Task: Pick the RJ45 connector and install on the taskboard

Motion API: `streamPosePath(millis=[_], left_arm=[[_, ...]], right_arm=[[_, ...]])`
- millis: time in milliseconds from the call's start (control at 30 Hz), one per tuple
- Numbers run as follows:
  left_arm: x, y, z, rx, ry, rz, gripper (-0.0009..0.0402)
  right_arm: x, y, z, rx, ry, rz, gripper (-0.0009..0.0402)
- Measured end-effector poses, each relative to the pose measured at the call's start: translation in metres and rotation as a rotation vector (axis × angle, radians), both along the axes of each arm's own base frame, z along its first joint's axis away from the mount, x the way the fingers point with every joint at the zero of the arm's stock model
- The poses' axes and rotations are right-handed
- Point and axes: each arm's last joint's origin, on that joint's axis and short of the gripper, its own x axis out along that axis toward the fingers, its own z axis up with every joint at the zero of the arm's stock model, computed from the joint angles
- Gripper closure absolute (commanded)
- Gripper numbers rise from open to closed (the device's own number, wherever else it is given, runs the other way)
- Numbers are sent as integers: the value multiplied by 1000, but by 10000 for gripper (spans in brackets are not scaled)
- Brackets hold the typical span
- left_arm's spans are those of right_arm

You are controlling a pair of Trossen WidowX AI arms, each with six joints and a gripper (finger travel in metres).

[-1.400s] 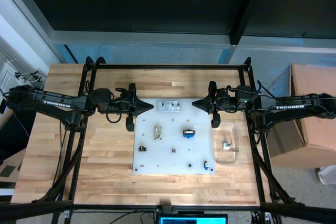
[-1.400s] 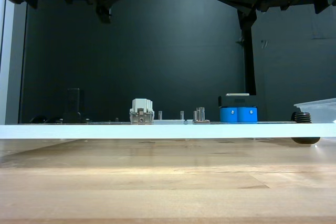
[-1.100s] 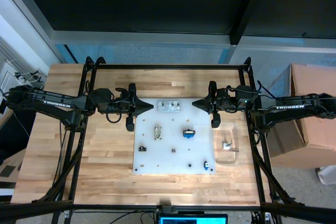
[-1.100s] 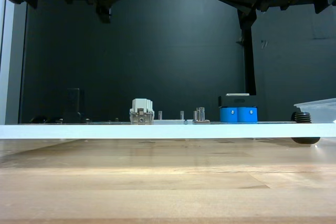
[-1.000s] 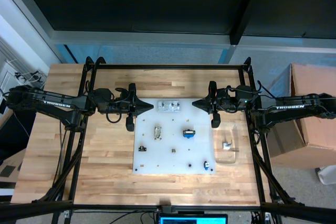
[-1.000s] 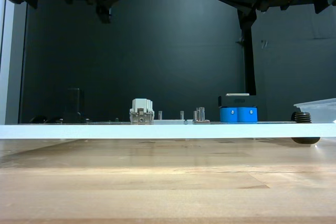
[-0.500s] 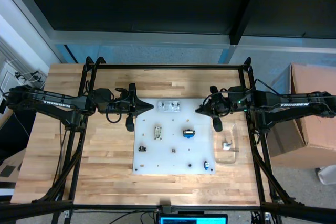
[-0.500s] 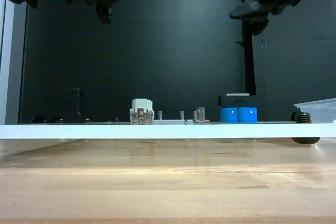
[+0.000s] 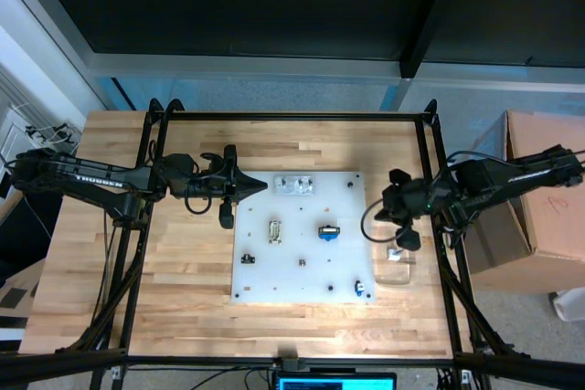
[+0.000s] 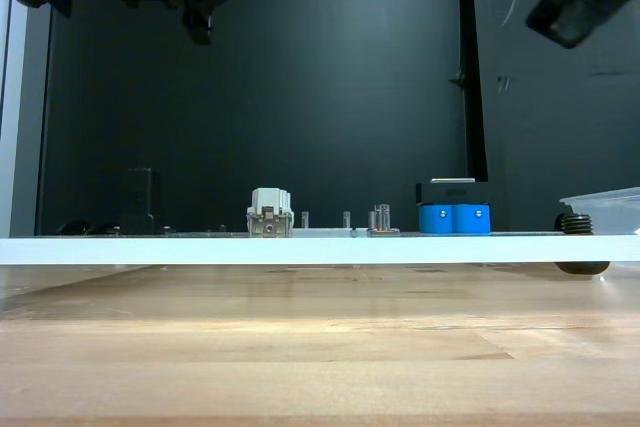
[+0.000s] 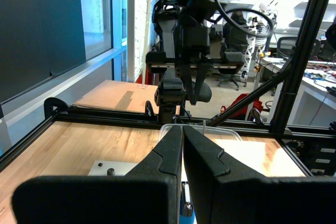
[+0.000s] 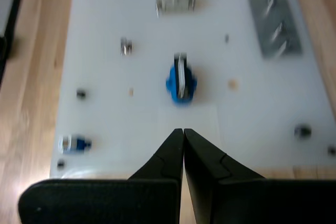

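- Fingers (image 11: 168, 153) of the left gripper (image 11: 182, 129) are pressed together with nothing between them. It hovers high over the far left corner of the board (image 9: 274, 271), likely parked out of the way.
- On the right gripper (image 12: 183, 132), the fingers (image 12: 202, 156) are likewise pressed together and empty. It hangs above the board's right edge, just beside a clear tray (image 9: 402, 277), and tilts down toward the board. It is probably placed there to reach into the tray.
- RJ45 connector (image 9: 395, 253) lies free in that tray, on the table to the right of the board. It is clear of any seat and neither gripper touches it. The tray probably serves as its pick-up spot.
- It shows only as a small grey piece, so which way it points and how its long axis runs cannot be told.
- Judged step: the pick is not yet begun. The right fingers would need to spread before closing on the part.
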Motion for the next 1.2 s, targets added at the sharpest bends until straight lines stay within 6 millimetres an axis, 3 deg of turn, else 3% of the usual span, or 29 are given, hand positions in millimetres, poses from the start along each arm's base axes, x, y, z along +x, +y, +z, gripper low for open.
streamPosePath(millis=[633,1200], left_arm=[[0,0,0,0,1,0,393],[0,0,0,0,0,0,393]], right_arm=[[-39,30,-14,42,296,5,394],[-45,33,-15,49,338,-1,393]])
